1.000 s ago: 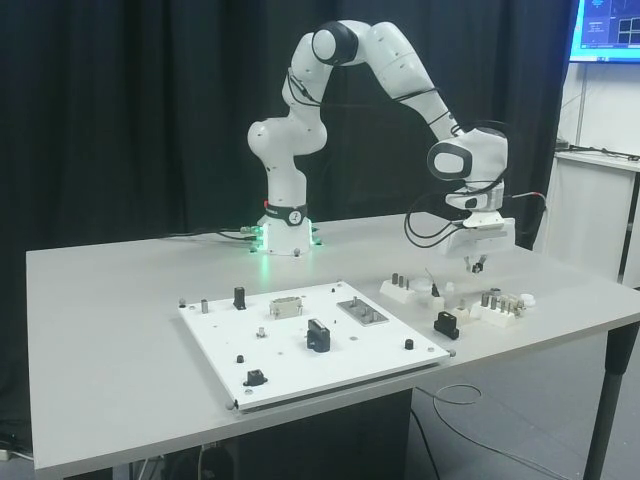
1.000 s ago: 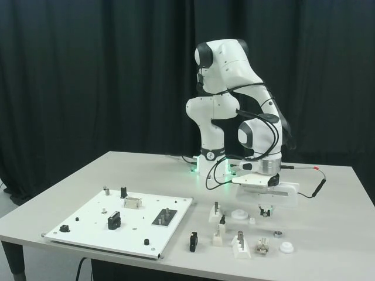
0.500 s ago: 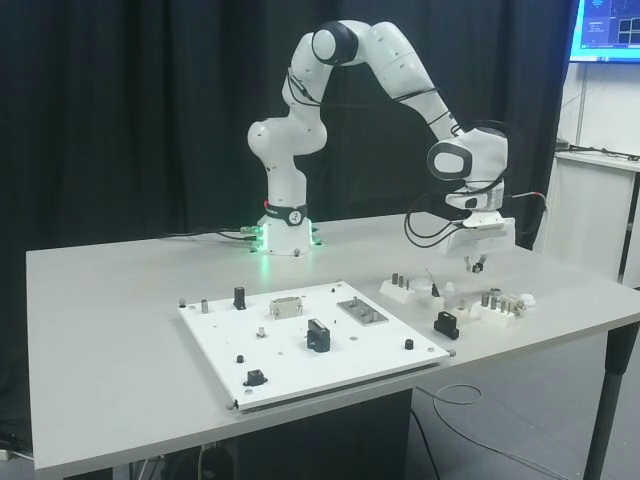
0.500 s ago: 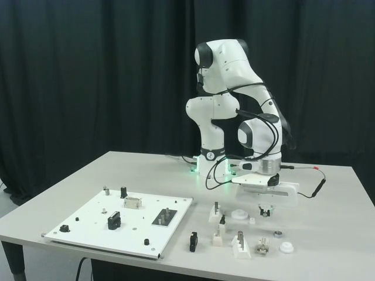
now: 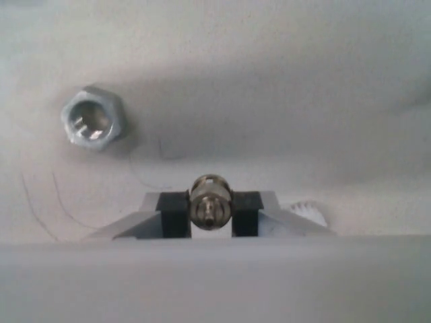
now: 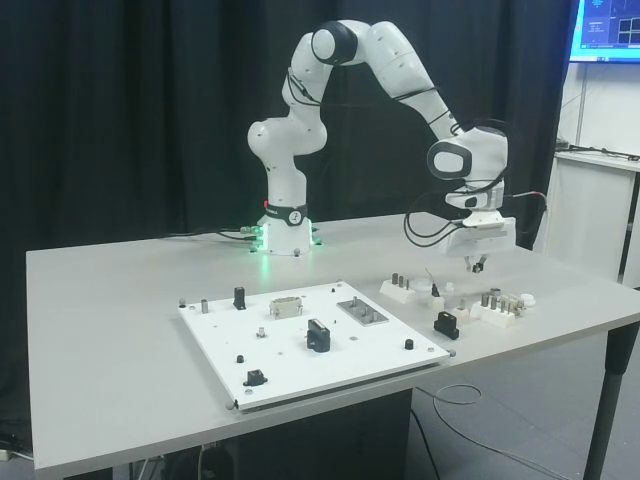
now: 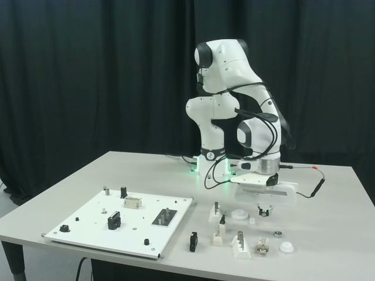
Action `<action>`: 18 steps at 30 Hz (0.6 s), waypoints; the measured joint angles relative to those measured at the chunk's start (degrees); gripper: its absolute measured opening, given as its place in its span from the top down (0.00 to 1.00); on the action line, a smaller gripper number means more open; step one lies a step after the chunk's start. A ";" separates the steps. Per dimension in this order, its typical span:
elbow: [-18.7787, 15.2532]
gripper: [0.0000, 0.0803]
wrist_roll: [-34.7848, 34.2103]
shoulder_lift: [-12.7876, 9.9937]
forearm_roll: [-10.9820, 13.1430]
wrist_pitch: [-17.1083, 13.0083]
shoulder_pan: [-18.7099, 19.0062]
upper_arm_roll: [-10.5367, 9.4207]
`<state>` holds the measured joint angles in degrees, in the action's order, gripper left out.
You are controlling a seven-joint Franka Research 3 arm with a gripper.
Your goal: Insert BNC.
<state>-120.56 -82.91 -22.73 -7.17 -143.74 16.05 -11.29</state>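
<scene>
Jaws clamped on BNC connector (image 5: 210, 202) — held between black fingertips (image 5: 174, 214) above grey table (image 5: 283, 101) | gripper (image 7: 264, 210) well apart from white board (image 7: 176, 204) | carry level, keep connector axis upright, align over socket before lowering — no side load

1. No text, label, brand or number could be read on the arm, the board or the parts on the surface.
2. A screen (image 6: 608, 30) at the upper corner of the first room view showed lines of writing, too small to read.
</scene>
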 joint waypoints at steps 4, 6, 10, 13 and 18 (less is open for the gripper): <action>0.12 0.84 0.00 0.25 -0.28 0.00 0.00 0.77; 0.12 0.84 0.00 0.50 -0.58 0.04 0.00 1.32; 0.12 0.84 0.00 1.17 -1.88 0.38 0.00 2.60; 0.12 0.84 0.00 1.81 -3.11 1.01 -0.02 3.67; 0.12 0.84 0.00 3.28 -5.34 2.79 -0.22 5.44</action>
<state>-120.44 -82.91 -19.45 -12.52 -140.94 15.83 -5.85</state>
